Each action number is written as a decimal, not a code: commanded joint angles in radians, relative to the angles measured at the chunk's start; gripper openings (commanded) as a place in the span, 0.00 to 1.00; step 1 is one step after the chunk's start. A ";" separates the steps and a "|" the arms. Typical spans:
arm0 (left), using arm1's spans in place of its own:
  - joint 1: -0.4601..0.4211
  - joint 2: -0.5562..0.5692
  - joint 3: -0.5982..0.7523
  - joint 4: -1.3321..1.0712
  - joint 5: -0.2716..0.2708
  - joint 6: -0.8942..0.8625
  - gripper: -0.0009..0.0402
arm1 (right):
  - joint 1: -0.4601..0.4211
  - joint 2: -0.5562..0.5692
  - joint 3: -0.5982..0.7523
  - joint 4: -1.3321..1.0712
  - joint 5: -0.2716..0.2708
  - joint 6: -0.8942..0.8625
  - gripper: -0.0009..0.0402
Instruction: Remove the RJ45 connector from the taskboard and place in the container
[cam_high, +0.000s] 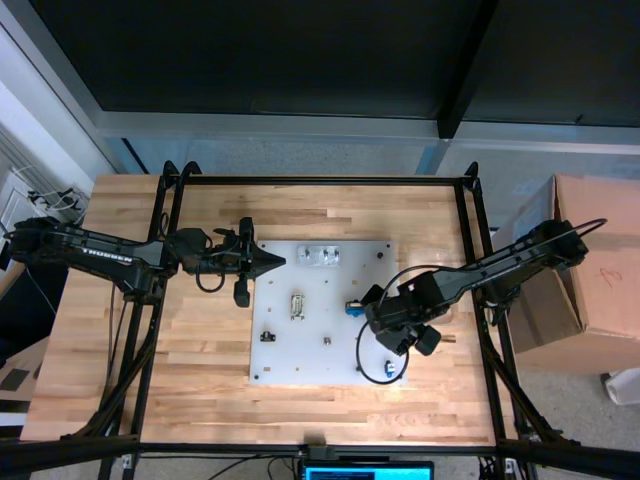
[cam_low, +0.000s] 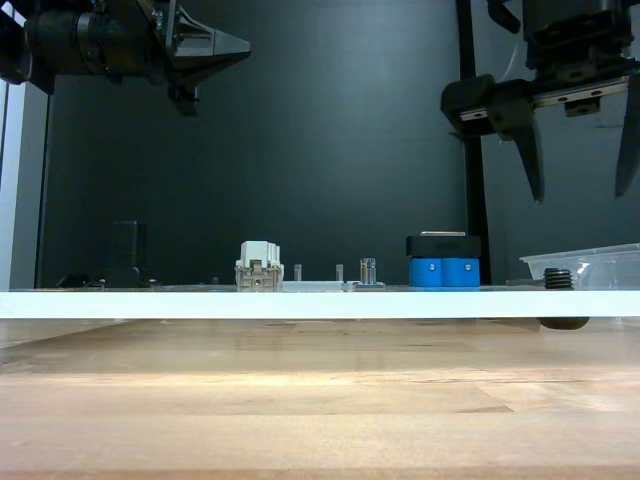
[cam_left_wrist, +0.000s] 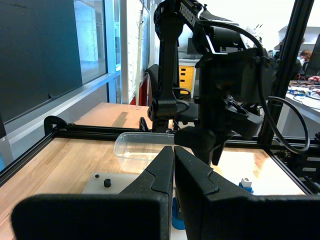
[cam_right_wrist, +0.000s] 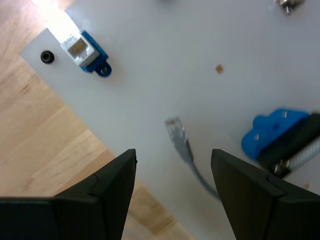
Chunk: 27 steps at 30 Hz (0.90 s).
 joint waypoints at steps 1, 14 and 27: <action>0.000 0.000 0.000 0.000 0.000 0.000 0.02 | 0.001 0.043 0.018 -0.003 0.000 -0.067 0.49; 0.000 0.000 0.000 0.000 0.000 0.000 0.02 | -0.004 0.157 0.026 0.031 0.013 -0.114 0.51; 0.000 0.000 0.000 0.000 0.000 0.000 0.02 | -0.009 0.179 -0.018 0.087 0.017 -0.171 0.53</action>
